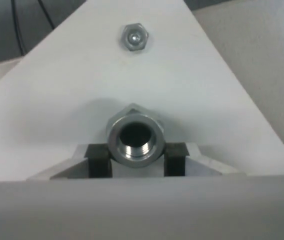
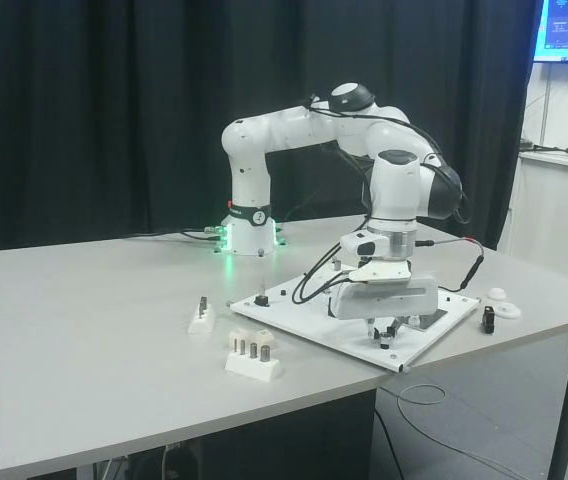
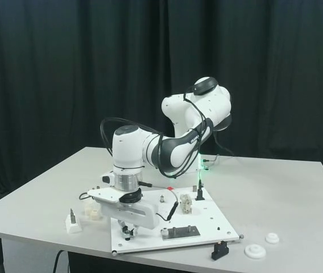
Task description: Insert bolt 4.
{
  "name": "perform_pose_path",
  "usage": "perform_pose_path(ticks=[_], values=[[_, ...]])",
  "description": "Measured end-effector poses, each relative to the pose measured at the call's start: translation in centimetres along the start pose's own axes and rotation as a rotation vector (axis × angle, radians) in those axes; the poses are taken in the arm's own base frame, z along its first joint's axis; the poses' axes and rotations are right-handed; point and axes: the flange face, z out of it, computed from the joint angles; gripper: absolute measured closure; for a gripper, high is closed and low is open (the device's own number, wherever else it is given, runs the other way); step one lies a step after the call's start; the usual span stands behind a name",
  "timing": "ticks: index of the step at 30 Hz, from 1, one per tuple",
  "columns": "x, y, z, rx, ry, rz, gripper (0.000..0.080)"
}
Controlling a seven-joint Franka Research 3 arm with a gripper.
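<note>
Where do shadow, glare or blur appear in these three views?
Wrist view: the grey threaded metal socket between the black fingertips is sharp, a soft shadow lies behind it, and the band below is blurred. First room view: green glow at the arm base. Second room view: even light, black curtain.

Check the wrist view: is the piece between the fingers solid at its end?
No. The threaded metal piece between the black fingers shows an open, hollow bore facing the camera.

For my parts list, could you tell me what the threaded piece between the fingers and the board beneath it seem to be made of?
Threaded piece: looks like bare metal, grey with a dull sheen; threads are cut inside its bore and it has hexagonal flats.
Board: white, matt and smooth, probably plastic or painted sheet; the look leaves that open.
Fingers: black, matt pads, possibly rubber or plastic.
</note>
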Motion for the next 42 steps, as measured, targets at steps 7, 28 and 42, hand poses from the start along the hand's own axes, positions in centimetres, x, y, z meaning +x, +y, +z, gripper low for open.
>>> perform_pose_path(ticks=[7, 28, 42], values=[[-0.02, -0.01, 0.02, 0.002, -0.003, 0.072, 0.0580], [-0.16, -0.16, 0.03, 0.006, -0.007, 0.318, 0.0580], [-0.26, -0.31, 0.03, 0.007, -0.007, 0.506, 0.0580]])
